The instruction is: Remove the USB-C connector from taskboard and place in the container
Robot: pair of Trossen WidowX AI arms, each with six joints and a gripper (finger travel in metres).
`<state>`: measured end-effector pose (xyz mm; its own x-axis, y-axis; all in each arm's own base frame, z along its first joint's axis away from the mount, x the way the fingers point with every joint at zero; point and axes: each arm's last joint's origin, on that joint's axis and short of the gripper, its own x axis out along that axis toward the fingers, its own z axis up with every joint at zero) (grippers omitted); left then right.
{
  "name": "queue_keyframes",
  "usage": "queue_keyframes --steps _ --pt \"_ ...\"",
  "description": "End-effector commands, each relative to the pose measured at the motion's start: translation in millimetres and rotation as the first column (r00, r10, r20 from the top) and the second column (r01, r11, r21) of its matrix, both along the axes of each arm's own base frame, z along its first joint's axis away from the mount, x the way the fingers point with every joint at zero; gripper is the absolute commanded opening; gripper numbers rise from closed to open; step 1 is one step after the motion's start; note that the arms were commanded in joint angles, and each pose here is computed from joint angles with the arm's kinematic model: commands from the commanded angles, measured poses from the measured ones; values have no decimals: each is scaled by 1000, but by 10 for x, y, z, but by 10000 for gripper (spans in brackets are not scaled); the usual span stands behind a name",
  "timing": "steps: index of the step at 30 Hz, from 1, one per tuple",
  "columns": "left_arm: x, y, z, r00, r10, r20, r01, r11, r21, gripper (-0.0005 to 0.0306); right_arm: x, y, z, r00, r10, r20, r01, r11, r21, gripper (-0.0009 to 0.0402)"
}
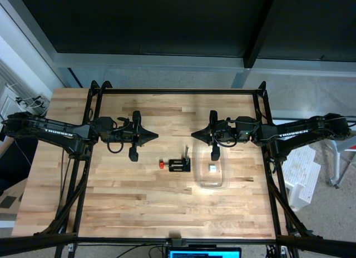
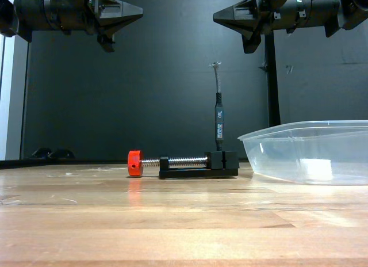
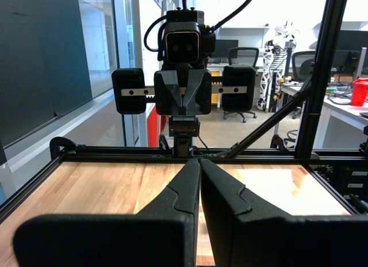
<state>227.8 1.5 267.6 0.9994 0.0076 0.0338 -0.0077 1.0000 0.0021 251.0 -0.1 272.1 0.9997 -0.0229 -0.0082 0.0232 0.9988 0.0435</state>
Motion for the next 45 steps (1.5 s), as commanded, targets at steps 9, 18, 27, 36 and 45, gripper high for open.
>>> queue_keyframes --steps 9,18,27,36,45 --pt "1 -1 0 1000 -1 0 1 1000 0 0 1 0 0 1000 0 0 0 1000 0 0" --pt "1 -1 1 1000 -1 1 1 1000 0 0 2 2 -19 999 1 -41 -1 1000 4 0" --pt "1 0 1 1000 0 0 0 1000 0 0 48 94 122 951 34 -308 -44 999 -26 0" --pt "1 0 1 1000 0 1 0 1000 0 0 121 245 106 826 34 -562 -77 996 -53 0" --pt "1 -1 0 1000 -1 0 1 1000 0 0 245 363 103 671 36 -740 -114 992 -54 0"
